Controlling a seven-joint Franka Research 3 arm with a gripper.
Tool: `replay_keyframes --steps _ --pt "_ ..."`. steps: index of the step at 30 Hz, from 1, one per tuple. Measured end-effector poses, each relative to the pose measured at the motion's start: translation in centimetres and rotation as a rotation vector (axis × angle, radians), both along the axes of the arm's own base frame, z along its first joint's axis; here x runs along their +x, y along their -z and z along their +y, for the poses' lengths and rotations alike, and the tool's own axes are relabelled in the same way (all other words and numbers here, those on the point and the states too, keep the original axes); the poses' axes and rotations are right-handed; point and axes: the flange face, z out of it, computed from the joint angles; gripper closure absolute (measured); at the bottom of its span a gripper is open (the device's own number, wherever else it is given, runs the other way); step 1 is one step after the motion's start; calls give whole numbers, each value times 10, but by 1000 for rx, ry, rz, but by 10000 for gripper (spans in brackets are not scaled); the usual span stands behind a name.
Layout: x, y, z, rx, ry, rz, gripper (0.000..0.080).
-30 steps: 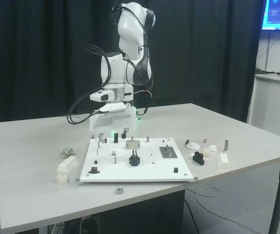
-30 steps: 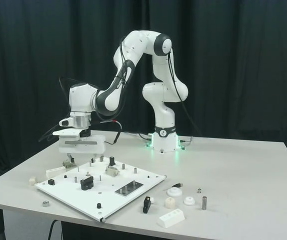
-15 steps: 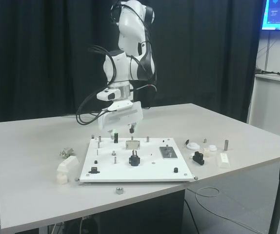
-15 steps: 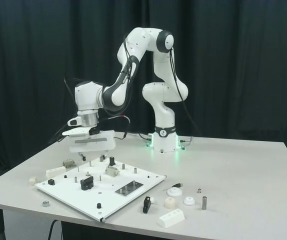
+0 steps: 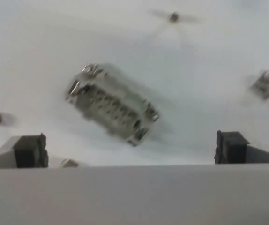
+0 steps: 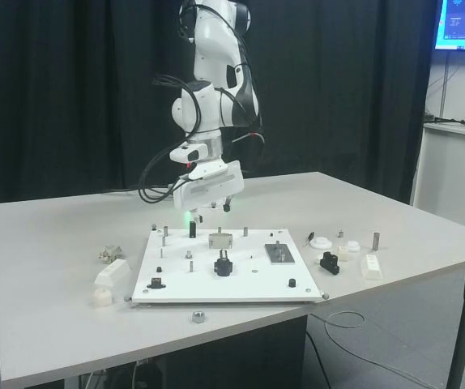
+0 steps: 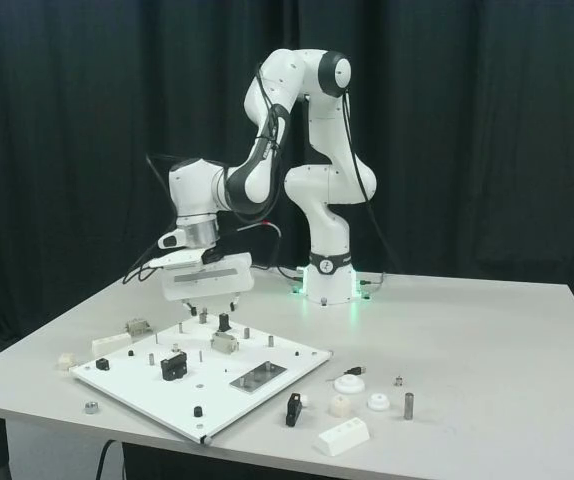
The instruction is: Remove square peg 3.
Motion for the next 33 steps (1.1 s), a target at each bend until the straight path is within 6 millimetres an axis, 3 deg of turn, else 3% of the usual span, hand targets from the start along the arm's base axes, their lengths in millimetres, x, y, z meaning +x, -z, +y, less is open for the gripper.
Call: replay_keyframes --steps 15,33 --pt "-20 9 15 -16 32 53 3" --pt "-26 21 37 0 255 141 3"
